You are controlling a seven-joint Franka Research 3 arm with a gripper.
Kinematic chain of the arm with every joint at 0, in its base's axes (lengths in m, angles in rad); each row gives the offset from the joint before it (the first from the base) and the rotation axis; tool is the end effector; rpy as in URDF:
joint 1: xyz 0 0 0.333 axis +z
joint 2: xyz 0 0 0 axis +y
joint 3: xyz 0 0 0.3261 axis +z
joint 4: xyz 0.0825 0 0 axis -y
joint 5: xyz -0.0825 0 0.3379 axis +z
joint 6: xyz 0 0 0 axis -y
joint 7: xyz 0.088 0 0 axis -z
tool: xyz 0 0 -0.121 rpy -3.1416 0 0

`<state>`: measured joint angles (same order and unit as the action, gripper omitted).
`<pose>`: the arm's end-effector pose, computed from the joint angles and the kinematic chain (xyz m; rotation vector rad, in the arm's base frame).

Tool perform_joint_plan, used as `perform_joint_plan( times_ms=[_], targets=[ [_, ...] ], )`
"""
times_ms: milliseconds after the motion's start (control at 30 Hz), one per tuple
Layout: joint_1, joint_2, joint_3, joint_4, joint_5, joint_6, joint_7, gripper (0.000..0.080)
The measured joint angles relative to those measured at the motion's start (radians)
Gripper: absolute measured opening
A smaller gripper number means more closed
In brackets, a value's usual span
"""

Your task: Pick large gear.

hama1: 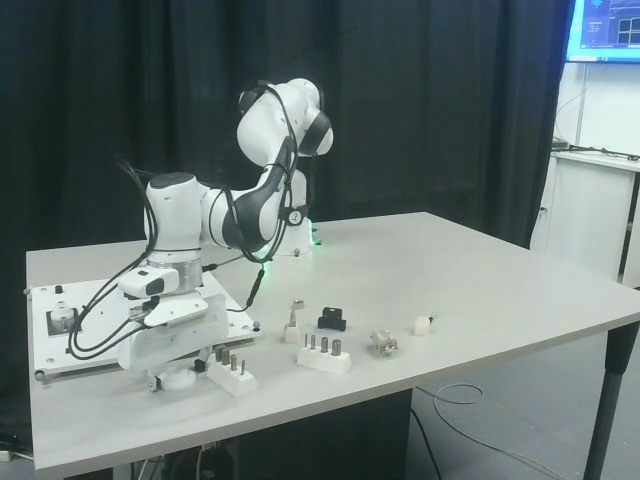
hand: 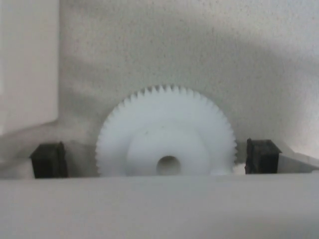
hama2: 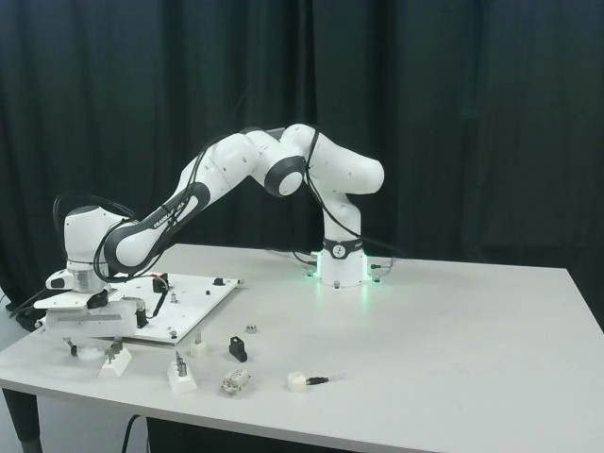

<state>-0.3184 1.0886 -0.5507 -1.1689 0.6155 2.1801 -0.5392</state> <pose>0.5864 -0.4473 0.1935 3.0587 -0.6190 0.1208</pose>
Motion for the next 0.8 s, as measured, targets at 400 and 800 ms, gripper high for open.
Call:
perform_joint_plan(
  times_ms=[400,800],
  targets=[
    [0.0,0.001,0.002,0.001,0.005,0.0,0.014,0.08],
    [-0.001,0.001,0.002,0.003,0.005,0.0,0.016,0.0595]
  ],
)
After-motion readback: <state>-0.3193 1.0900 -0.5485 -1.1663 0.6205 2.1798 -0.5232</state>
